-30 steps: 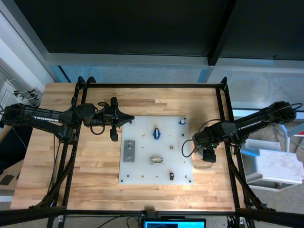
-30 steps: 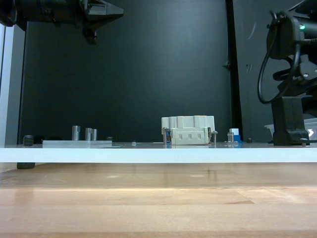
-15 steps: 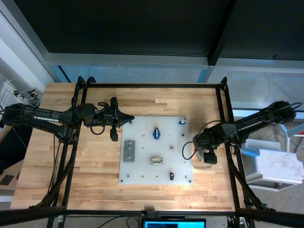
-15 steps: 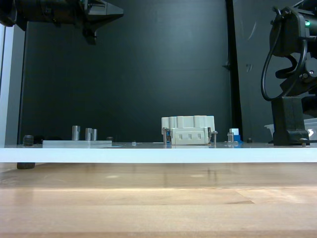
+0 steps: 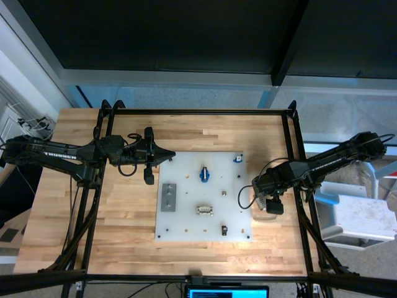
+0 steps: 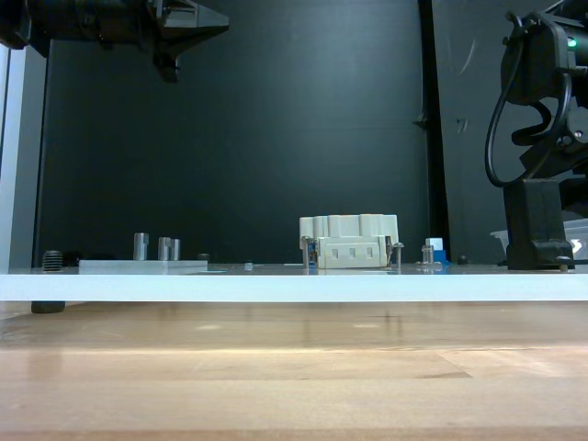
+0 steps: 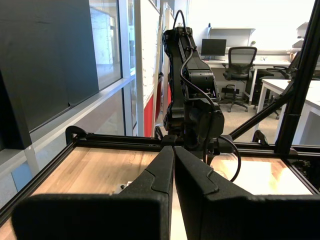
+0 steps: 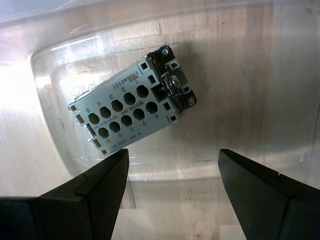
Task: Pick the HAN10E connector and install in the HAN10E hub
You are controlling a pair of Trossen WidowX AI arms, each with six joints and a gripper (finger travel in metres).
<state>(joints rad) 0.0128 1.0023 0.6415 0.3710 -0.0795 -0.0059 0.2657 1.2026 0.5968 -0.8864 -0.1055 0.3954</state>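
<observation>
The right gripper (image 8: 172, 167) hovers with its black fingers spread over a clear, glossy plastic tray (image 8: 235, 90) on the wooden table (image 5: 124, 217), just off the right edge of the white board (image 5: 186, 226). In the tray lies the HAN10E connector (image 8: 131, 114), a pale grey rectangular block, tilted, with ten round numbered holes and a metal screw end. The beige HAN10E hub (image 5: 205, 211) stands on the board. The left gripper (image 7: 173, 150), its wedge-shaped fingers pressed together, hangs high by the board's far left corner.

Matte black arms (image 5: 62, 154), loopy cables (image 7: 186, 70), white lettering (image 5: 54, 155) on the left one. Wedge-fingered left gripper (image 5: 172, 155) at the board's (image 5: 186, 230) left edge, right gripper (image 5: 271, 206) just off its right.
</observation>
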